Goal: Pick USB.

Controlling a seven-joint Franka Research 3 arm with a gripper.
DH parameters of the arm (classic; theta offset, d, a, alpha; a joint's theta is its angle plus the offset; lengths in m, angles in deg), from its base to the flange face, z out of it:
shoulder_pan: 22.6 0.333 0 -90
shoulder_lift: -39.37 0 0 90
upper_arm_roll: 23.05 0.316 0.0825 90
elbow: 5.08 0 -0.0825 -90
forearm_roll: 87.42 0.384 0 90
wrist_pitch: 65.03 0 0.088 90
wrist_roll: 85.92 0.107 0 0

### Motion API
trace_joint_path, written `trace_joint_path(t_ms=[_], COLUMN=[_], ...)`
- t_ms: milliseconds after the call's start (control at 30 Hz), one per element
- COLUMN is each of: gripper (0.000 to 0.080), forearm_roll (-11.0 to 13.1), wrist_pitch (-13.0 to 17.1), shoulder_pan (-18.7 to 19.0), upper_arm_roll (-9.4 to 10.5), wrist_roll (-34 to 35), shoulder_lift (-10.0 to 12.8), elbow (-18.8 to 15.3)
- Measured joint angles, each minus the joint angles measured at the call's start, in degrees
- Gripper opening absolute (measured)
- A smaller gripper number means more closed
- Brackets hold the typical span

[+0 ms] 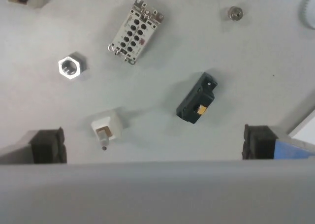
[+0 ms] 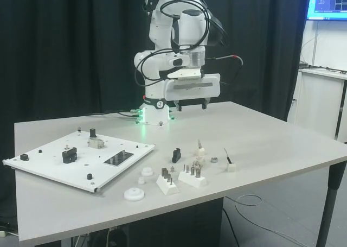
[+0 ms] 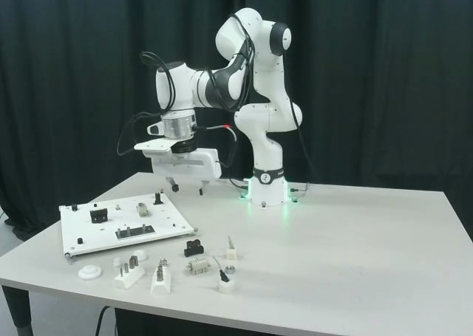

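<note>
Black curtains hang behind the grey table [image 2: 282, 133], where small parts are laid out loose near the front edge, apparently so each can be reached from above. The white arm's gripper [image 2: 188, 106] is held high over the table, jaws spread wide and empty. Below it, a small black USB connector block [image 1: 197, 98] with a metal contact lies flat, well apart from both fingertips [image 1: 48, 146]. Nearby are seen a grey multi-pin connector [image 1: 134, 31], a hexagonal metal nut [image 1: 70, 66] and a white plug block [image 1: 106, 126]. Descent seems the next step.
</note>
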Motion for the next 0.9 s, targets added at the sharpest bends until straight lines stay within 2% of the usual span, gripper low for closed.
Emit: trace_joint_path(t_ms=[400, 900], gripper=[0.08, 0.08], forearm_roll=[0.93, 1.64], wrist_pitch=[0.55, 2.82], shoulder_pan=[0.4, 0.86], upper_arm_roll=[0.05, 0.06], wrist_roll=[0.72, 3.1], shoulder_lift=[0.07, 0.1], elbow=[-0.09, -1.27])
